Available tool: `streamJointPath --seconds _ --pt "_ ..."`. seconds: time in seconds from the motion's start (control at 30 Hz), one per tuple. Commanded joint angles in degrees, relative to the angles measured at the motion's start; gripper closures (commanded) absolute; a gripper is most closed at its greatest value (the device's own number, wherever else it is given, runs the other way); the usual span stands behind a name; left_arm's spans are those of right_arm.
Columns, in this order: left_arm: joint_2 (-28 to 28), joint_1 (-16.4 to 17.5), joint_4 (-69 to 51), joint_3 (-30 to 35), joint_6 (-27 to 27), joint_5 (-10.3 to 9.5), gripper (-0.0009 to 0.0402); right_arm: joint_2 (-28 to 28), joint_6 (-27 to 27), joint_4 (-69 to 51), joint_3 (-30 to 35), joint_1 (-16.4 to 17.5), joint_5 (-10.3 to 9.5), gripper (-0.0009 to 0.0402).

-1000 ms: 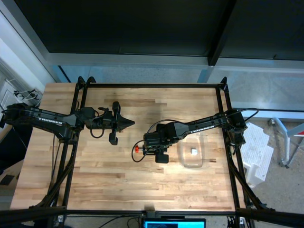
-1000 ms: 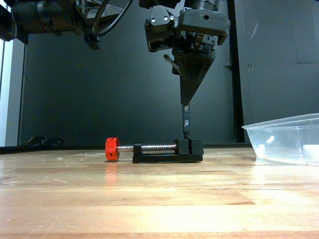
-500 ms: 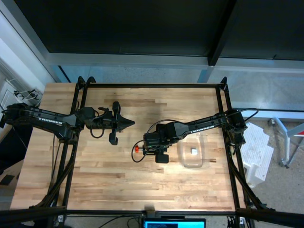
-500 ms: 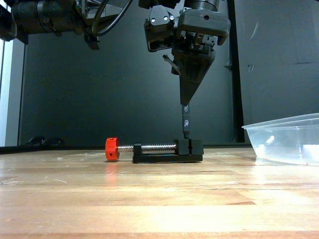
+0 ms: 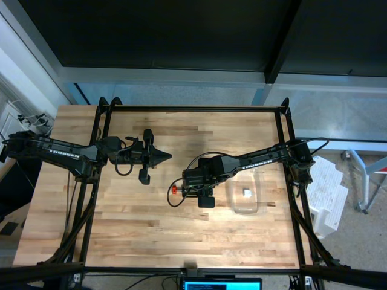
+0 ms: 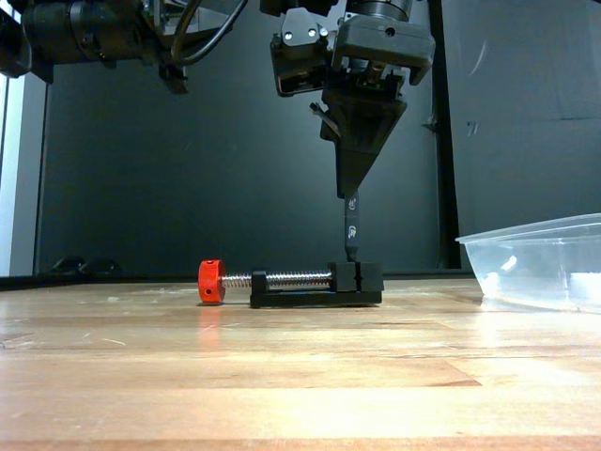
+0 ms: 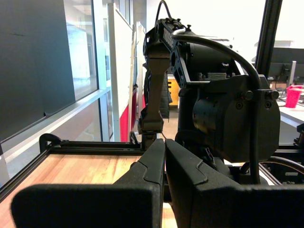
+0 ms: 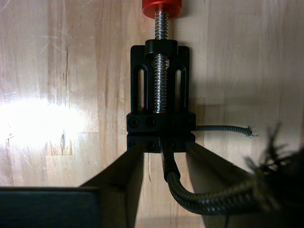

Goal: Pick the USB-C connector and install on taskboard

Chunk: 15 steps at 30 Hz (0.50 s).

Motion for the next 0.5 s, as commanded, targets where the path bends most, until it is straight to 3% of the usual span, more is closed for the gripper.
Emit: streamJointPath --seconds 0.03,0.27,0.5 --pt "0.02 0.00 0.00 0.00 0.00 0.00 0.0393 -1.68 -1.11 -0.50 0.17 0.00 0.09 0.0223" --pt "0.02 0.00 -0.02 0.00 0.00 0.00 0.0393 -5.55 -2.89 -2.40 0.17 -0.07 0.07 0.0167" --pt "0.02 0.02 -0.02 0.00 0.00 0.00 0.0393 -8.96 -4.02 -4.98 0.15 -0.11 0.07 0.0150"
